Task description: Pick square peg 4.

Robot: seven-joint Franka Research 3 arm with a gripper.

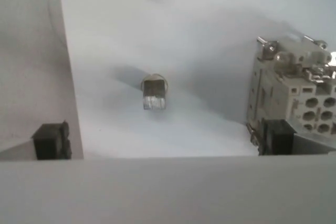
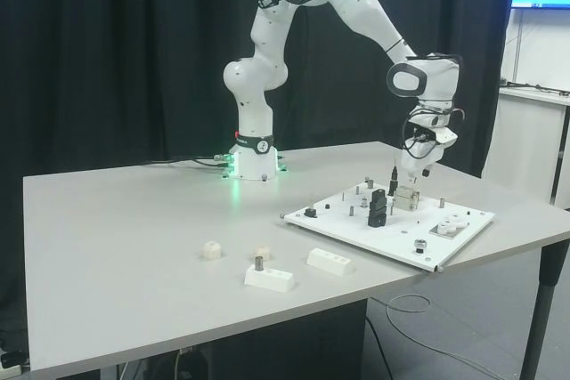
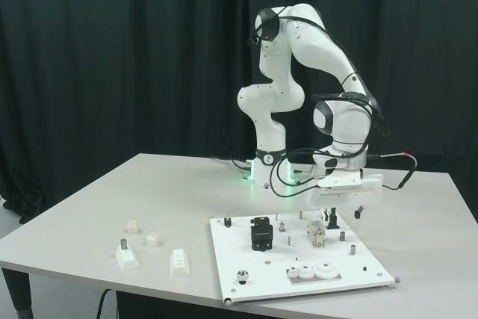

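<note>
In the wrist view a small square metal peg [image 1: 154, 94] stands upright in the white board [image 1: 173, 35], midway between my two black fingertips [image 1: 51, 141] and a little beyond them. My gripper [image 1: 164, 139] is open and holds nothing. In the room views it hangs just above the back of the board [image 2: 392, 230], close over the pegs [image 2: 408, 172] [image 3: 334, 218]. I cannot tell which peg in the room views is the one under the wrist camera.
A grey-white multi-pin connector [image 1: 294, 103] [image 3: 316, 234] stands close beside one fingertip. A black block [image 2: 378, 206] [image 3: 261, 233] and white gears [image 3: 314, 272] also sit on the board. White holder blocks [image 2: 270, 278] [image 2: 329, 262] and small cubes [image 2: 210, 251] lie on the grey table.
</note>
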